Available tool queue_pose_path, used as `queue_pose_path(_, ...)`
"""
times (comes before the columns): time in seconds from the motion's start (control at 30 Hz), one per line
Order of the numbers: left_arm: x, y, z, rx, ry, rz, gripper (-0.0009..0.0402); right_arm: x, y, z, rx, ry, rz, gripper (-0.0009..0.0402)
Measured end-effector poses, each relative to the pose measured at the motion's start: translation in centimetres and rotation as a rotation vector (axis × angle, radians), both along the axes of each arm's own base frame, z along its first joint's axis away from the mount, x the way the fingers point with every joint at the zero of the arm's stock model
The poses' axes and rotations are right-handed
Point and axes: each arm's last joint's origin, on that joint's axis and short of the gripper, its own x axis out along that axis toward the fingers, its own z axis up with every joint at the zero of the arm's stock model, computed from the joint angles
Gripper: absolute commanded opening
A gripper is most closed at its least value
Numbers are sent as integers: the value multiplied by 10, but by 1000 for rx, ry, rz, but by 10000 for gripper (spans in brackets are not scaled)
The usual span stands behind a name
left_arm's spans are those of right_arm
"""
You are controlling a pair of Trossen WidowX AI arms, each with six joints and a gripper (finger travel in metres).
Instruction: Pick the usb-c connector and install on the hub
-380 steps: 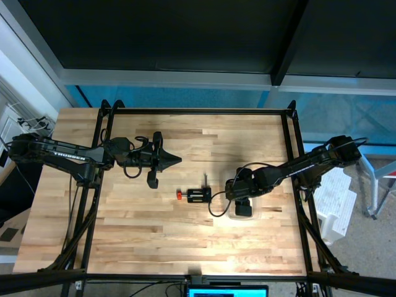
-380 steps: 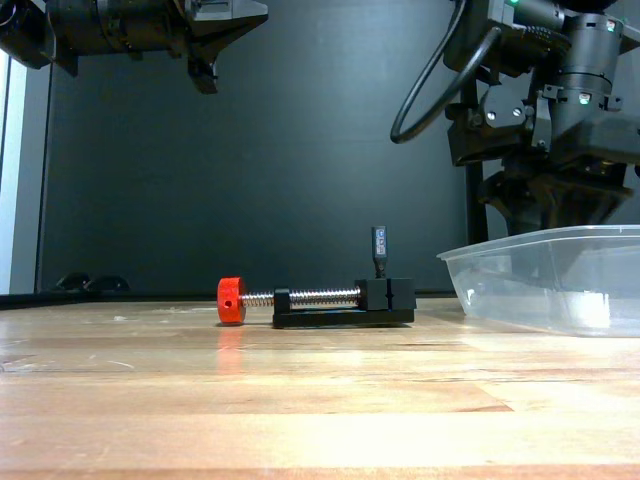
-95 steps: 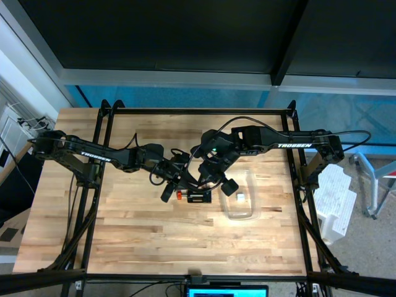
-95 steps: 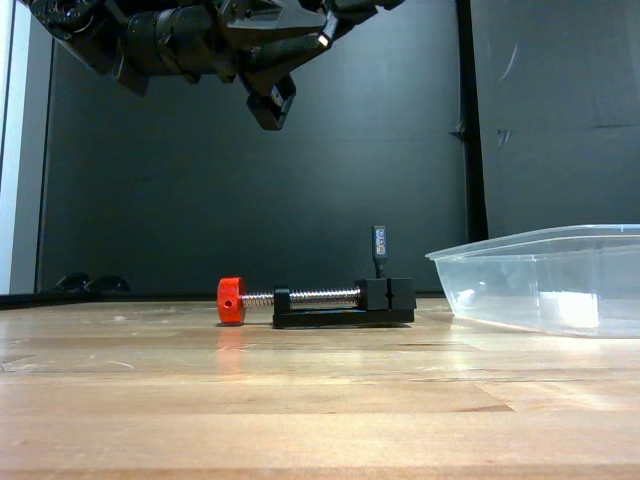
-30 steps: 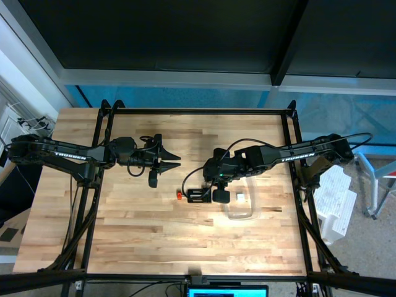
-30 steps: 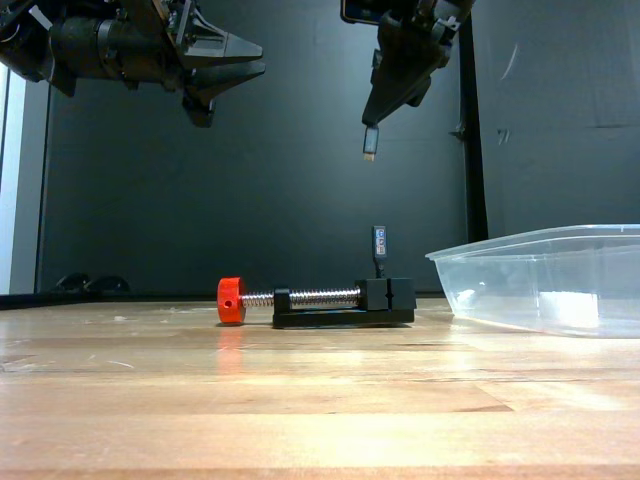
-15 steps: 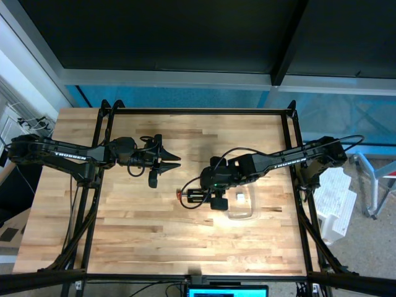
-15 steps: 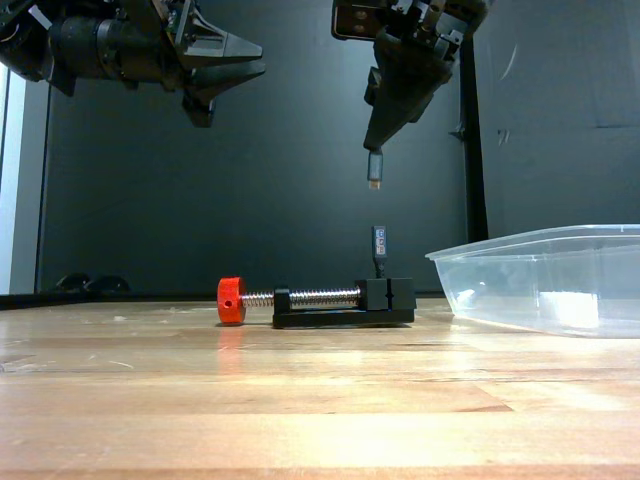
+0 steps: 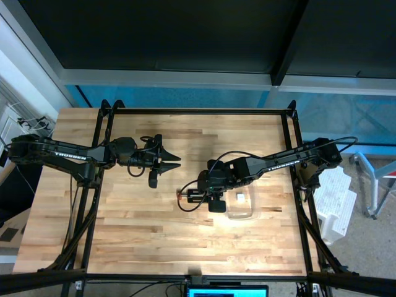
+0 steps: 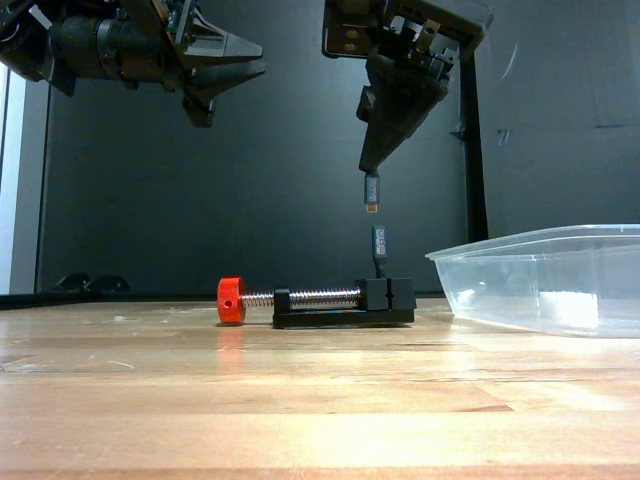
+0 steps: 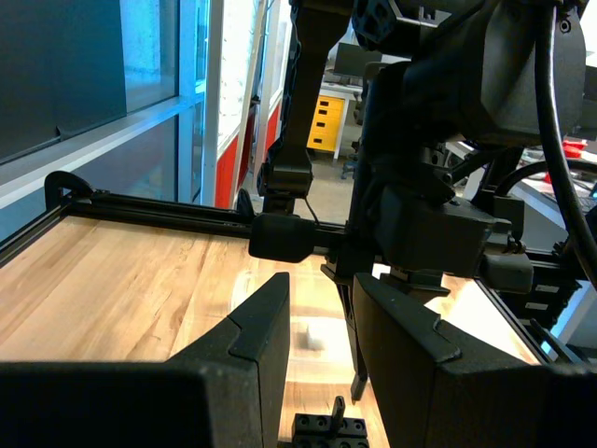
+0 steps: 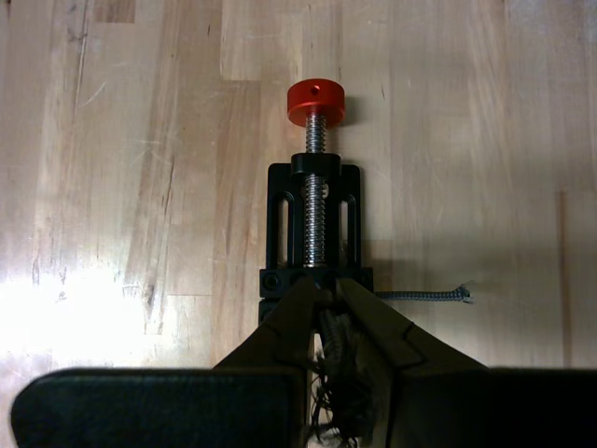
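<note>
Tabletop [image 10: 300, 400] — right gripper [image 10: 372, 165] holds connector [image 10: 371, 192] above vise [image 10: 340, 300]; left gripper [image 9: 176, 154] aloft, apart.

Hub [image 10: 378, 243] port — too small to tell; container [image 10: 545, 285] cut by right edge.

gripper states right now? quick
Left gripper: open, empty, raised left of the vise.
Right gripper: shut on the usb-c connector, just above the hub, not touching.

USB-C conn [image 10: 371, 192] vertical in R gripper [image 10: 368, 166], above hub [image 10: 379, 241].
</note>
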Motion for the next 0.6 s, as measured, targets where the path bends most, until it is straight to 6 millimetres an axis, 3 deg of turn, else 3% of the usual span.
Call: queue_pose_path(0.6,0,0,0,0,-1,0,90,-1,-2,-8,-41,12,16,0)
